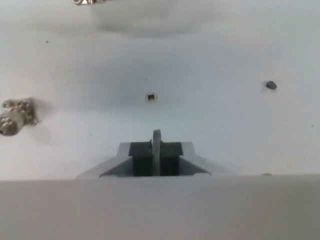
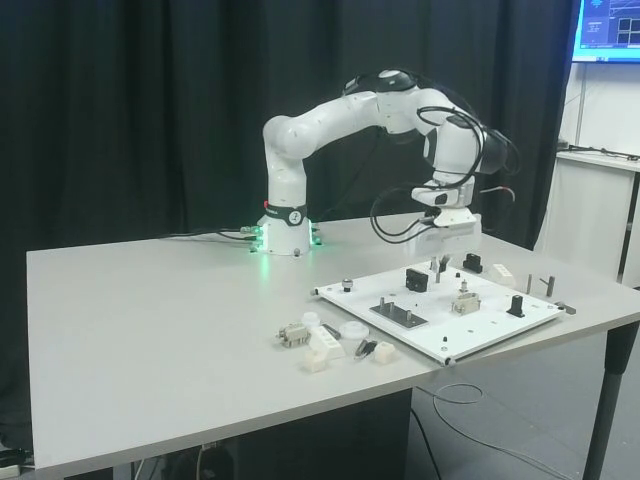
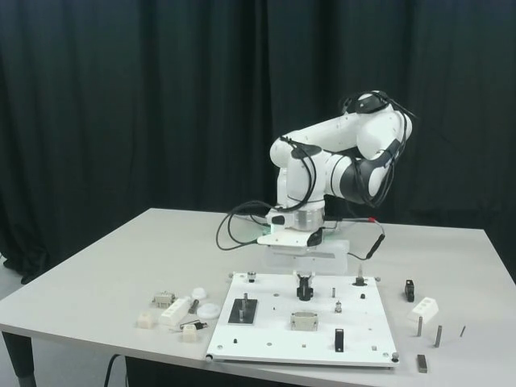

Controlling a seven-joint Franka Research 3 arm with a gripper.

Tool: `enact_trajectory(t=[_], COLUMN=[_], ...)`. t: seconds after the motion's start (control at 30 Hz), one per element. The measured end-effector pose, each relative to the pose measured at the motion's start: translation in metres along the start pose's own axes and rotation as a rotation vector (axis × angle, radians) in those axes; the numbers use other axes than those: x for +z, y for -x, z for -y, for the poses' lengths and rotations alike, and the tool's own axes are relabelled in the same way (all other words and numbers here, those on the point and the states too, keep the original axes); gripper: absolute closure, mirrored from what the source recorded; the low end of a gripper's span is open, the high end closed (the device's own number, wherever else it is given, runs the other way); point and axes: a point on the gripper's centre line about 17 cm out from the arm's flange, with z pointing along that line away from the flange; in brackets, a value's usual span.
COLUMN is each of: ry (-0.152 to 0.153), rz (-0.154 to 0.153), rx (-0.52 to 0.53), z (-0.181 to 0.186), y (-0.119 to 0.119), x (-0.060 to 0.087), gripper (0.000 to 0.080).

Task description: Place square peg 1.

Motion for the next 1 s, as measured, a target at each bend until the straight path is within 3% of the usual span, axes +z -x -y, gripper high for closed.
enact_trajectory(t=[0.3,1.0], ry=[-0.007,-0.009], rz=[-0.005,-0.007], rx=[0.012,0.024], z=[0.0023,0.0078], y=[0.0001,0.0001], x=[-0.0099,-0.011], gripper=[0.0775,0.0775])
